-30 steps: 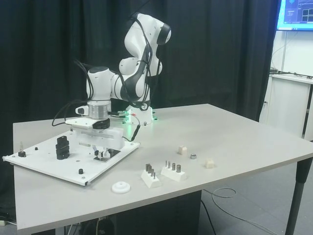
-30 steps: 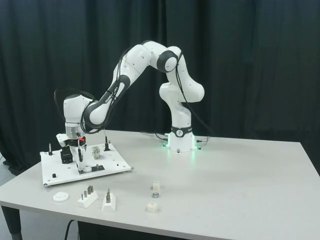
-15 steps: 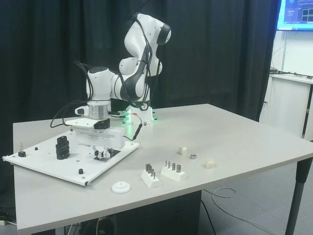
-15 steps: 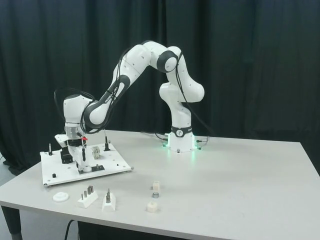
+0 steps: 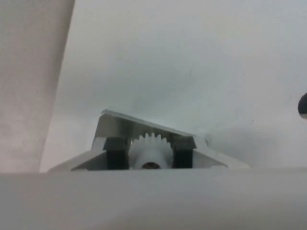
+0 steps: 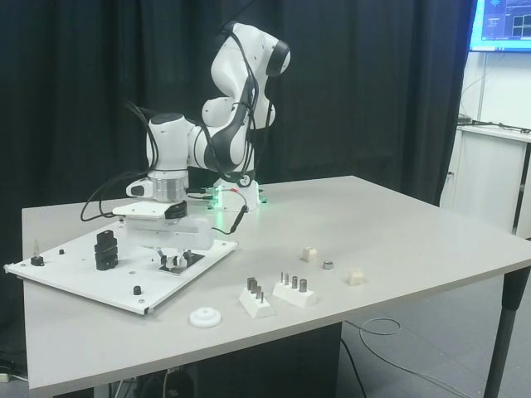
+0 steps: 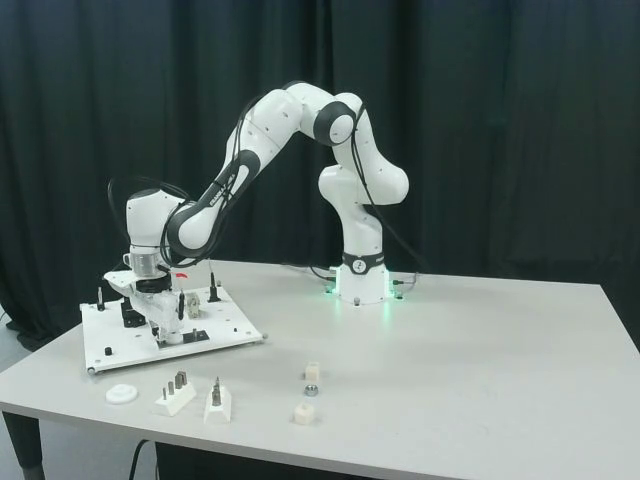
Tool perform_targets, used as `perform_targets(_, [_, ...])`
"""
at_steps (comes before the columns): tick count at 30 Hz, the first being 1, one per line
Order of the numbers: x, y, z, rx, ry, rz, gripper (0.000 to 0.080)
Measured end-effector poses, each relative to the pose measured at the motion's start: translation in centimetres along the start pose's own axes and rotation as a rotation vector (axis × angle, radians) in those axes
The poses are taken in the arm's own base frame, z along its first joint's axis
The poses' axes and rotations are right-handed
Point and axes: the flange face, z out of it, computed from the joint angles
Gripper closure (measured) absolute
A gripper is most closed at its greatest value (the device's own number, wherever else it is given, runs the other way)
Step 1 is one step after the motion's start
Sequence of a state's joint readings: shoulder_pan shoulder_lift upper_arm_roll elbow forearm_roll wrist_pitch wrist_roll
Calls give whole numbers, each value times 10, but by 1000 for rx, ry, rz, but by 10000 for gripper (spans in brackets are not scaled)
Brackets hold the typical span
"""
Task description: Insert small gear.
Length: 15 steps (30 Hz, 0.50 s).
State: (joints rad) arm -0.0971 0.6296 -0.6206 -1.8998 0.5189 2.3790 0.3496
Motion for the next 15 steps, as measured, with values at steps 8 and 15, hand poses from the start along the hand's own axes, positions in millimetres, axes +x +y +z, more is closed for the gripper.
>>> perform_targets(8, [1, 1, 0, 5, -2, 118, 607])
perform_targets(15, [2, 3, 0, 15, -9, 236, 607])
